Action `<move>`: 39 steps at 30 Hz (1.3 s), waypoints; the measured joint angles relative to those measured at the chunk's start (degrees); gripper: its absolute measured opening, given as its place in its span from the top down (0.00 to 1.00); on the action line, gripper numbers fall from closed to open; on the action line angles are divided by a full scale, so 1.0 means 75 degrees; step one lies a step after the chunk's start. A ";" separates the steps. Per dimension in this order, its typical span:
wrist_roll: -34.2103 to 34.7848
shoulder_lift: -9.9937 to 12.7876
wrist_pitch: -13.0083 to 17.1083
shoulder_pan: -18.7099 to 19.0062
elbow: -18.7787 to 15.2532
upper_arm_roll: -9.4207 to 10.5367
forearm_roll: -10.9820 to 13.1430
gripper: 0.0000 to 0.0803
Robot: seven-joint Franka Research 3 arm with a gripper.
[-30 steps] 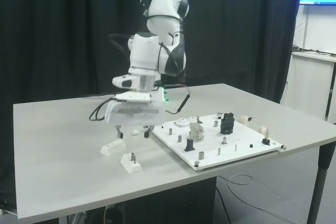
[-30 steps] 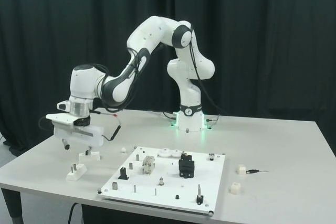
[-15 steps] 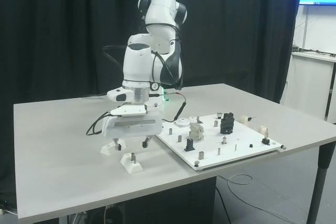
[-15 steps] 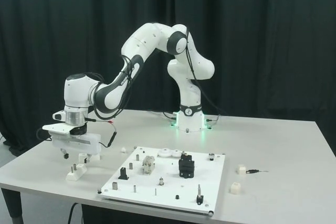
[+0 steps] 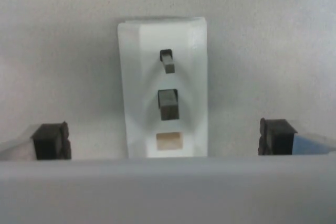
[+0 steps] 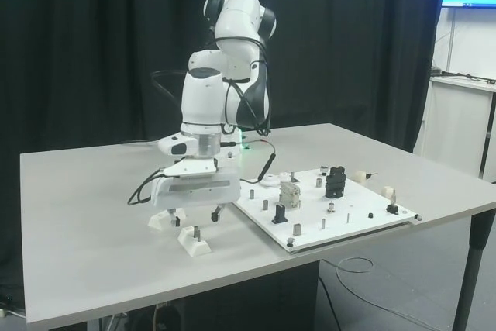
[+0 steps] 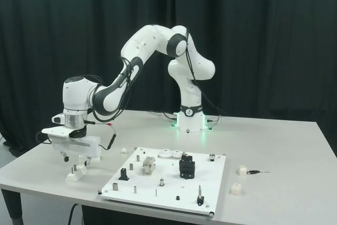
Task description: Pick square peg 2.
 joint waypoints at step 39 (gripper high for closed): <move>-0.0229 0.0274 -0.0013 -0.0030 0.0235 0.0001 0.0011 0.15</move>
